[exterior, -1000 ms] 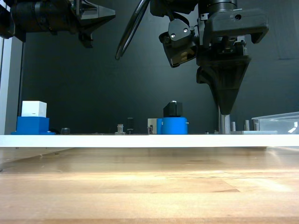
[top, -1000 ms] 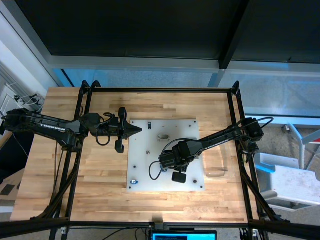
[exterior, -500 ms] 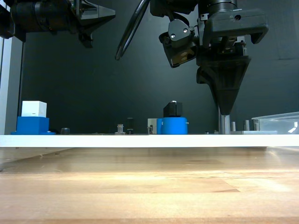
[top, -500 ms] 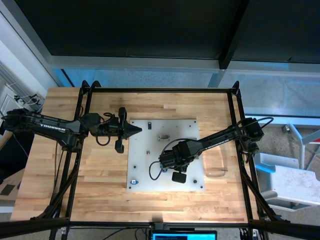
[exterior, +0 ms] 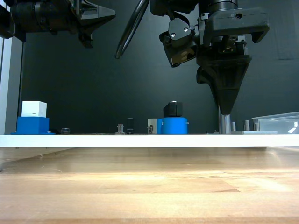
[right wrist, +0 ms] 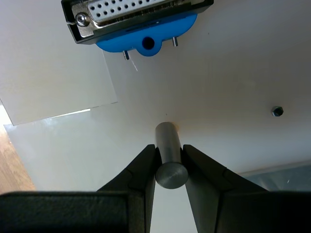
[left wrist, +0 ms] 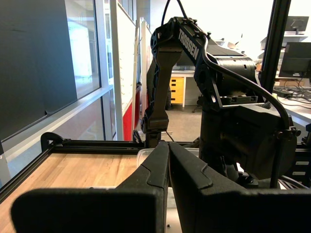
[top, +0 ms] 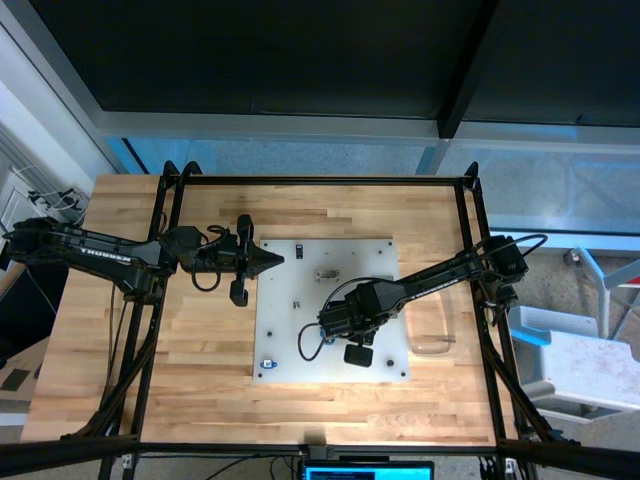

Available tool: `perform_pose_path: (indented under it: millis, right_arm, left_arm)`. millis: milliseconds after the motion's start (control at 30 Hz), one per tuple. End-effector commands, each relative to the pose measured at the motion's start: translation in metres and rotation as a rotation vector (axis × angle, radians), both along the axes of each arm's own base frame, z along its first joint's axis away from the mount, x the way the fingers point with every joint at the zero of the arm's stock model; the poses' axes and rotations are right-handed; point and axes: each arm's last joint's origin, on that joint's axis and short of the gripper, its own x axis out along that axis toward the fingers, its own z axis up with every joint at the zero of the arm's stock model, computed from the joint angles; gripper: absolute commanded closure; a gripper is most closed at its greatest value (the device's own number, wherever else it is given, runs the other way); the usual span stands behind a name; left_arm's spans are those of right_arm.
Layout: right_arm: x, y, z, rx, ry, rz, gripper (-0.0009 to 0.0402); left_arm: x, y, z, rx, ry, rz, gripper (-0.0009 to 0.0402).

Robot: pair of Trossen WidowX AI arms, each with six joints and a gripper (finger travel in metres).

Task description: Pick the 16mm cylinder and place it in the taskboard

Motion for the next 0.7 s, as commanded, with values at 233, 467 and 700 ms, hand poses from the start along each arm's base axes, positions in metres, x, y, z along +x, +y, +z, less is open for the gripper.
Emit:
perform_pose_path:
  millis: [233, 467, 700]
  right_arm:
    - [0.0007, 0.0000, -0.0065, -0.013, 0.015, 0.000, 0.0370]
    - [0.0002, -0.0003, -0.0061, -0.014, 0.020, -0.004, 0.0370]
    - [0.0001, -0.0005, -0.0062, -0.015, 0.021, -0.005, 0.0370]
  left_arm:
    - [0.0001, 0.0000, -0.0001, 0.000, 0.000, 0.000, 0.0393]
    - [0.0001, 0.0001, -0.0001, 0.000, 0.000, 0.000, 0.0393]
    - [0.0001, 0.0001, -0.0001, 0.000, 0.000, 0.000, 0.0393]
